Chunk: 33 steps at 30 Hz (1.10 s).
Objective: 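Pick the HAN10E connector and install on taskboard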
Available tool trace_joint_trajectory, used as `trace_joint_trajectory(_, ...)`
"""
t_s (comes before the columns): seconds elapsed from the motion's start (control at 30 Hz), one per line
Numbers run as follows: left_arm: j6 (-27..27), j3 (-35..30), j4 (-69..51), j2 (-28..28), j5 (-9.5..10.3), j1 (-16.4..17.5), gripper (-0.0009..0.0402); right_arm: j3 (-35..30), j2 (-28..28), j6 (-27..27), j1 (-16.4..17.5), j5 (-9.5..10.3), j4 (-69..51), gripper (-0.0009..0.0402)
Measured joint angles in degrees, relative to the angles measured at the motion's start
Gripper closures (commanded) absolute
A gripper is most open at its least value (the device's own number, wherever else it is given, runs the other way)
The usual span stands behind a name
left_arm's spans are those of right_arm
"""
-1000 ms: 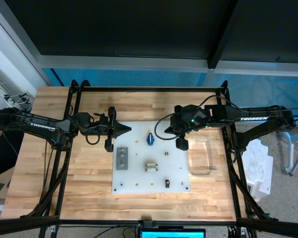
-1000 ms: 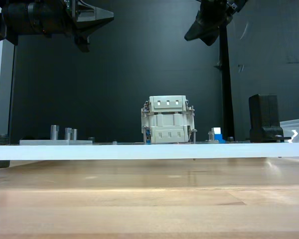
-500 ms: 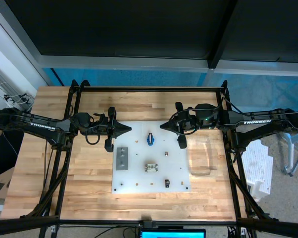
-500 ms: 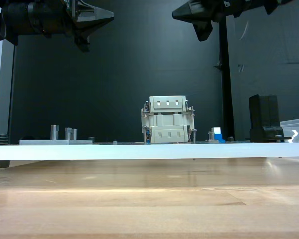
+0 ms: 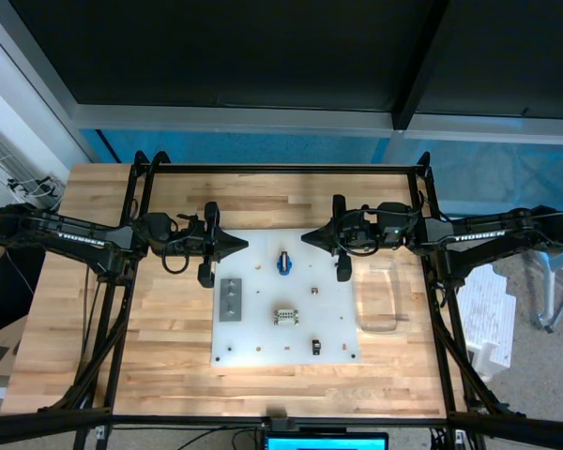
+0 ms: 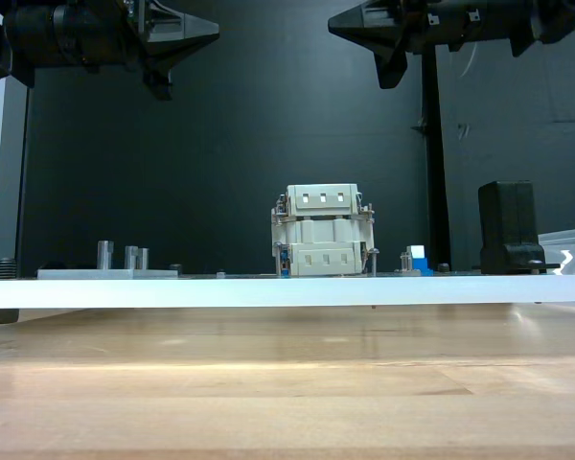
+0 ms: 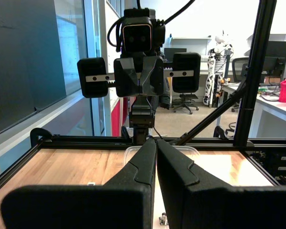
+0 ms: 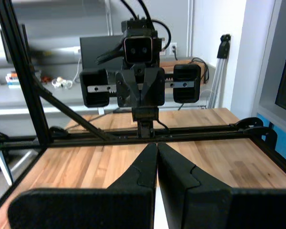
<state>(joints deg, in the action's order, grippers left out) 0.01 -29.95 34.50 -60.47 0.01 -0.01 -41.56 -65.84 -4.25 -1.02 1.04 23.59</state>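
The counter [image 5: 122, 366] is pale butcher-block wood, its strips running left to right. On it lies the taskboard [image 5: 253, 349], a flat, matt white rectangular plate with small holes near its corners.

Nearest on the plate stands a small black fitting [image 5: 317, 348], boxy and dull. Just beyond it, near the middle of the plate, sits the HAN10E connector [image 6: 323, 233]. It is a pale grey-beige block standing upright in two stacked tiers. The upper tier has three small square recesses in its face, and bright metal screws and clips show at both ends. Nothing touches it.

To its left and apart from it, a grey metal block [image 5: 231, 299] lies flat and oblong, with short pegs rising from its top. Off the plate's right edge rests a clear plastic tray [image 5: 383, 300] with rounded corners. Farther back on the plate is a small blue part [image 5: 284, 262].

High above the plate's far edge, the two black grippers hang level and point at each other, well apart. The left gripper [image 5: 242, 244] is over the far left corner, and the right gripper [image 5: 306, 238] is just right of the blue part. Each tapers to a wedge. Both pairs of jaws are closed and hold nothing. The left fingers [image 7: 138, 167] and the right fingers [image 8: 143, 169] each meet along a thin seam.
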Motion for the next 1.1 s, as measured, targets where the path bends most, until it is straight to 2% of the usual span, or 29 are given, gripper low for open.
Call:
trace_joint_trajectory(0.3,-0.02,0.00,-0.02,0.00,0.00,0.00,0.0392,2.60,0.00,-2.51,0.02,-0.39,2.95,0.0393)
trace_joint_trajectory(0.6,-0.02,0.02,0.00,0.00,0.02,0.00,0.0392,2.95,0.50,-1.60,0.02,0.04,3.10,0.0393)
trace_joint_trajectory(1.1,-0.02,0.02,0.00,0.00,0.00,0.00,0.0392,4.46,0.98,-2.08,0.37,-0.39,5.09,0.0393)
